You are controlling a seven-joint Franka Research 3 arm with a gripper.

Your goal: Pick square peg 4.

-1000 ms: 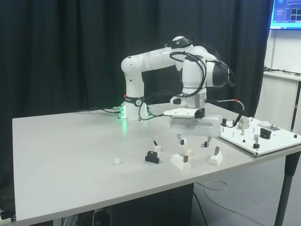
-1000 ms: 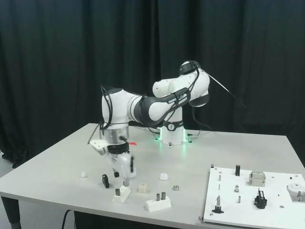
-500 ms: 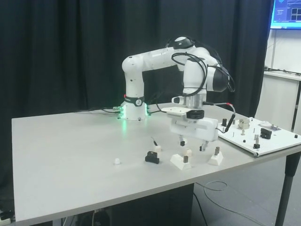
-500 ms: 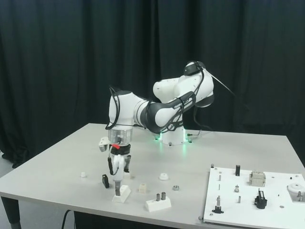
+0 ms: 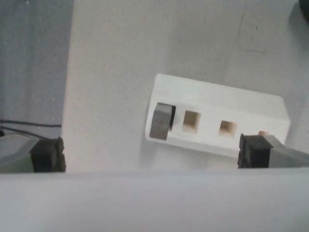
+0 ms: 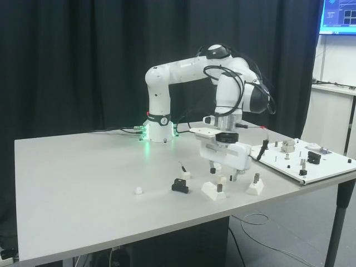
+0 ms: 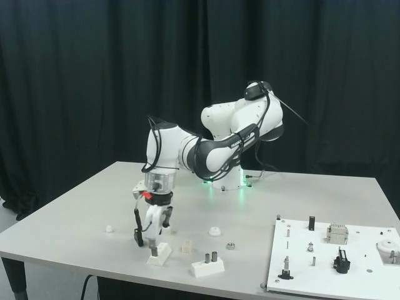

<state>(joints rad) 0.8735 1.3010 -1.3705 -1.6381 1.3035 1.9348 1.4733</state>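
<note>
A grey square peg [image 5: 161, 121] stands in the end hole of a white holder block [image 5: 231, 108]; two of the block's other holes beside it are bare. The same block [image 6: 210, 192] [image 7: 161, 255] lies near the table's front edge, its peg [image 6: 219, 188] [image 7: 154, 250] upright. My gripper [image 5: 150, 152] [image 6: 222, 174] [image 7: 154, 235] hovers just above this block, open. Its black fingertips [image 5: 47, 154] stand wide on either side of the block, touching nothing.
A second white holder [image 6: 255, 186] [image 7: 207, 267] with pegs sits to the right. A small cube [image 6: 222, 179] [image 7: 186, 246], a black part [image 6: 179, 185] [image 7: 137, 237] and a small white piece [image 6: 138, 190] lie nearby. The white assembly board [image 6: 328, 167] [image 7: 312, 275] covers the table's right end.
The gripper has shifted left from near the second holder, turned about its wrist and come lower over the block with the single peg. It has stayed open.
</note>
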